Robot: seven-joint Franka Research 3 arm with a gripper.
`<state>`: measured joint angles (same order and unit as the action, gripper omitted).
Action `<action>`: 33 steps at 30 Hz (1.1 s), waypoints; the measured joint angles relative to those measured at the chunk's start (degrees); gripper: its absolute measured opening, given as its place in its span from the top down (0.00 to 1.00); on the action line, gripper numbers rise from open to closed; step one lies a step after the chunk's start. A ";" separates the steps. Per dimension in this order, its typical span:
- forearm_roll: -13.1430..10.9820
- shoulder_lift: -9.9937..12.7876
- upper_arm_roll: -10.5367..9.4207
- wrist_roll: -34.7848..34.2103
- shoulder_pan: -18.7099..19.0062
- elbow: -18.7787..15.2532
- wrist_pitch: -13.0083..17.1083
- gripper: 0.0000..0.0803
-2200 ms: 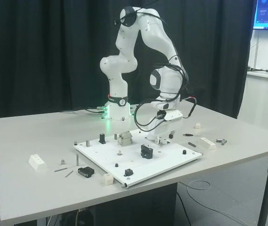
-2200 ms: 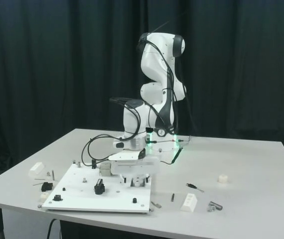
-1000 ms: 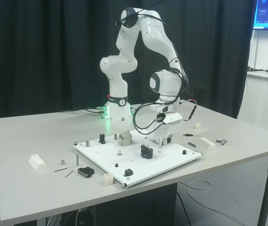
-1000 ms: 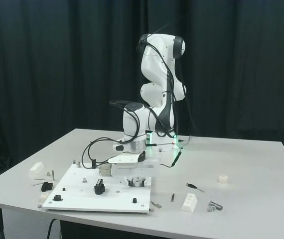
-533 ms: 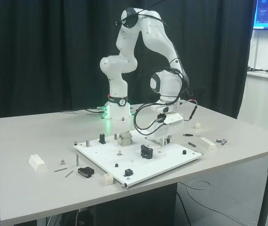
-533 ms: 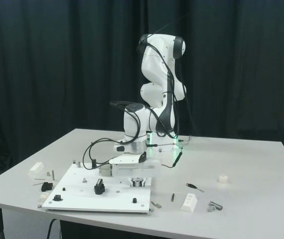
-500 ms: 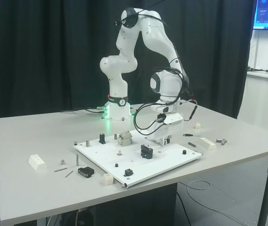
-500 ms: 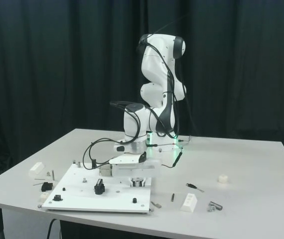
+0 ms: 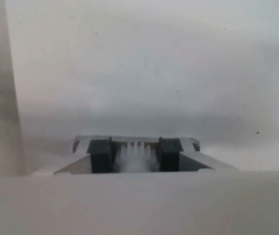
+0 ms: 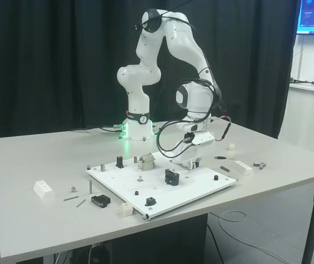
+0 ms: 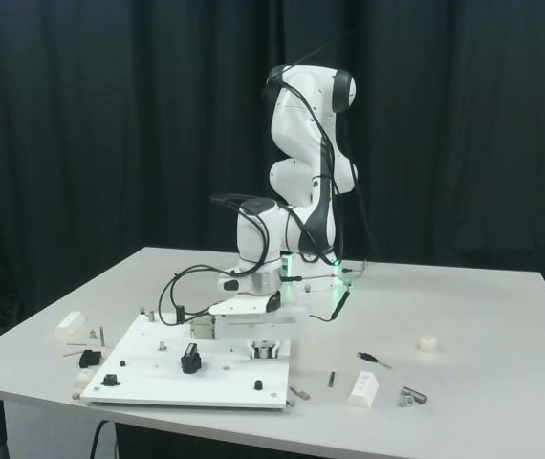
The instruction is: Remove small gear.
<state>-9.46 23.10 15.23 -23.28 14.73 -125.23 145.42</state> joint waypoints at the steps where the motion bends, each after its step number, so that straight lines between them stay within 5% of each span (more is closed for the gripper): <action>1: 0.00 -0.04 0.01 0.06 0.00 0.01 -0.06 0.75; 21: 0.07 -0.81 0.22 0.15 0.00 0.67 -2.23 0.75; 33: 0.18 -3.38 0.47 0.17 0.00 1.76 -5.95 0.75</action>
<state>-9.28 19.72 15.71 -23.11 14.73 -123.47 139.47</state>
